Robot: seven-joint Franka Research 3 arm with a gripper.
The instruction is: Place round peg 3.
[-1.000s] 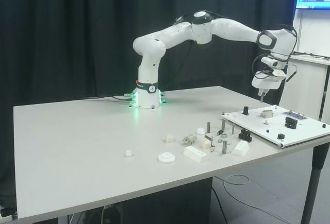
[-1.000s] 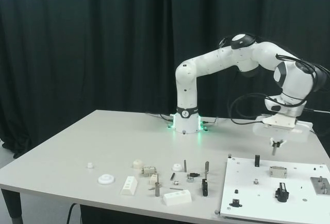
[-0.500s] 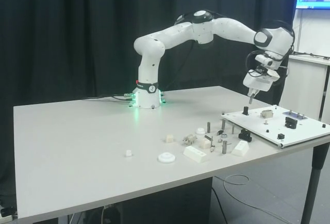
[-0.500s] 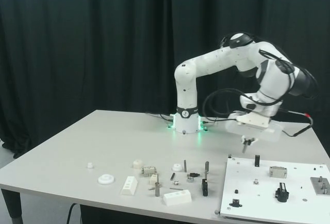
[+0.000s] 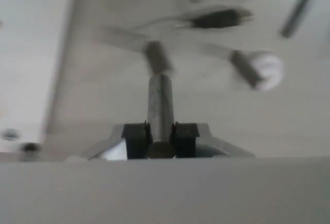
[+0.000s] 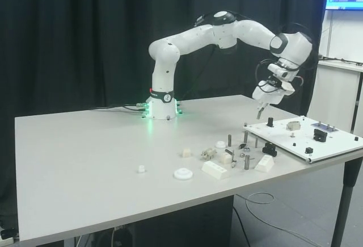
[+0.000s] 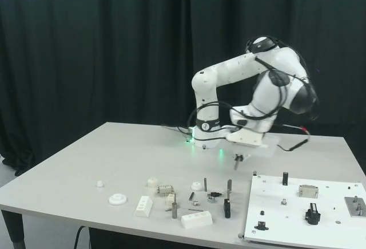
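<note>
The round peg (image 5: 160, 105) is a thin, smooth, grey rod. It sticks straight out from between the two black fingers (image 5: 135, 140) of the end effector (image 5: 160, 142), which are clenched tight on it. In the room views the peg is a tiny dark stick hanging down from the end effector (image 7: 238, 158), up in the air above the grey counter (image 6: 85, 145).

There is one white board (image 7: 303, 214) on the counter, near one end. It has a few small black blocks and one grey block on it. Next to the board lies a bunch of small loose parts (image 7: 183, 200). Among them are two long white blocks, one flat white ring, one tiny white cap far off on its own, and a few short dark pins that stand up. Some parts are too small to count well.

There is one white arm (image 6: 227, 28). It stands on a base with green lights (image 6: 161, 108). It goes up, bends over like a bridge, and then bends down. The end effector hangs over the bare counter, between the base and the board, close to the board's edge.
</note>
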